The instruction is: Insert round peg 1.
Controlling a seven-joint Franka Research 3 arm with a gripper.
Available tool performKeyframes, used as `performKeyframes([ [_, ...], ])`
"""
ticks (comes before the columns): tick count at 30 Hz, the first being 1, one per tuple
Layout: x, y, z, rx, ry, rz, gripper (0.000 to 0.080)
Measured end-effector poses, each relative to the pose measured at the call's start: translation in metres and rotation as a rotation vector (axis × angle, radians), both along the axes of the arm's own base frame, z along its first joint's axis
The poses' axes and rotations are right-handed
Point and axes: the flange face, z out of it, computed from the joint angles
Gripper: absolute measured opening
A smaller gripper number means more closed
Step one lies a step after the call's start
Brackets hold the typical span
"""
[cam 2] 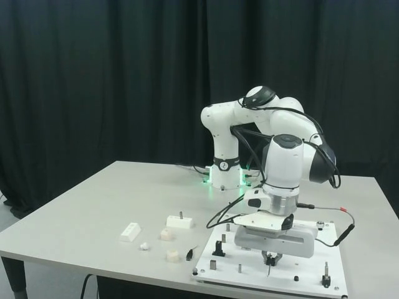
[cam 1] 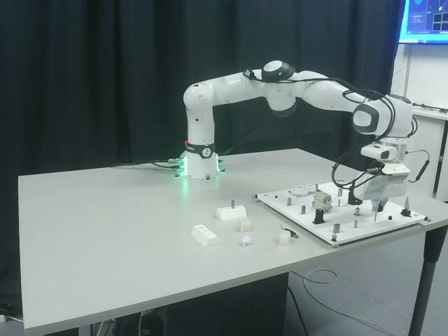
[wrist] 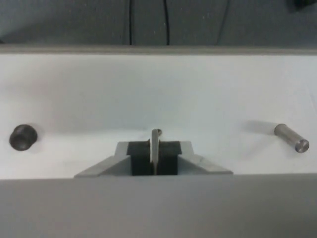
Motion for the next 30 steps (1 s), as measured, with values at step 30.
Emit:
performKeyframes([
  [30,-0.0018,0.0020,-0.0049,-0.023,0.004,-0.017,0.0031],
])
